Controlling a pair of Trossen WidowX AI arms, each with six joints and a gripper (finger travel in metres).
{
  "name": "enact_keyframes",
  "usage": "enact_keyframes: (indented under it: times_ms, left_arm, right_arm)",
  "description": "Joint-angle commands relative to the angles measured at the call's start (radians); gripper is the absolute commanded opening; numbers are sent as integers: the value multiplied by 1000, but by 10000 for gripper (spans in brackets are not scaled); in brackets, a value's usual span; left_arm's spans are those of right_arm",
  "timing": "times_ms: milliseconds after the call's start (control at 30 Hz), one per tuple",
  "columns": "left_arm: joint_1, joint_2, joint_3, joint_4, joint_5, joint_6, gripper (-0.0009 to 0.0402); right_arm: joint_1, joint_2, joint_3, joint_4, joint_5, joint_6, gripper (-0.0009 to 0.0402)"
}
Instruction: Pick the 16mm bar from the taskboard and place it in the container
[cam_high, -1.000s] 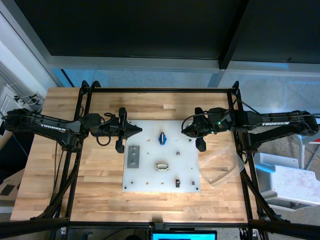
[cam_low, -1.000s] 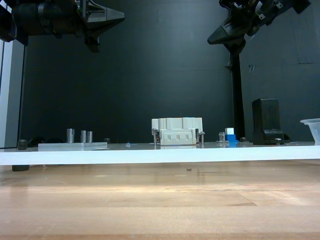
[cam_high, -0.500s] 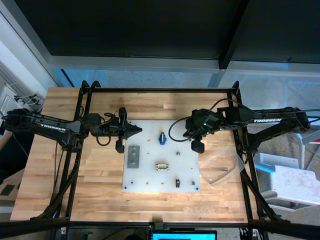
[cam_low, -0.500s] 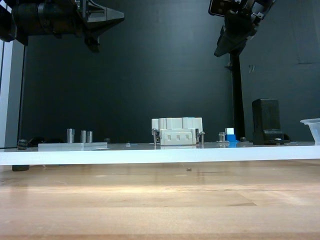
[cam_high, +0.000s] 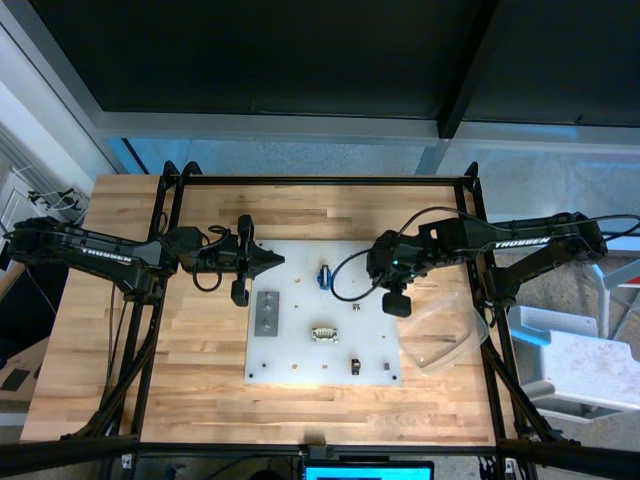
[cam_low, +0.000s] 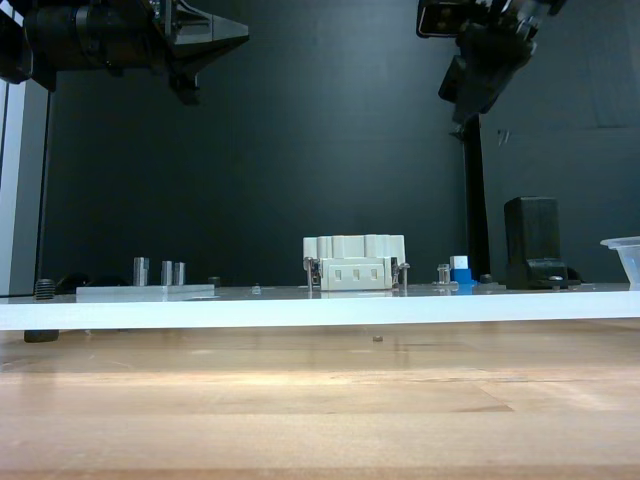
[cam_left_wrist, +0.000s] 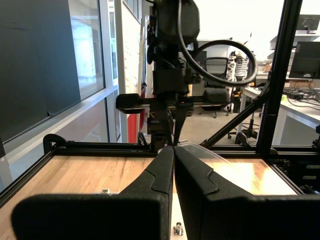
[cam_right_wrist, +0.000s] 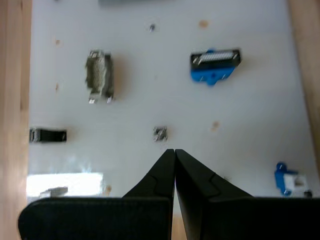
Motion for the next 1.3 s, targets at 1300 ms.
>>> enact_keyframes:
  times_ms: [1300]
  left_arm:
    - [0,0,0,0,0,0,0]
  right_arm:
    - [306,194,130,-220,1,257,0]
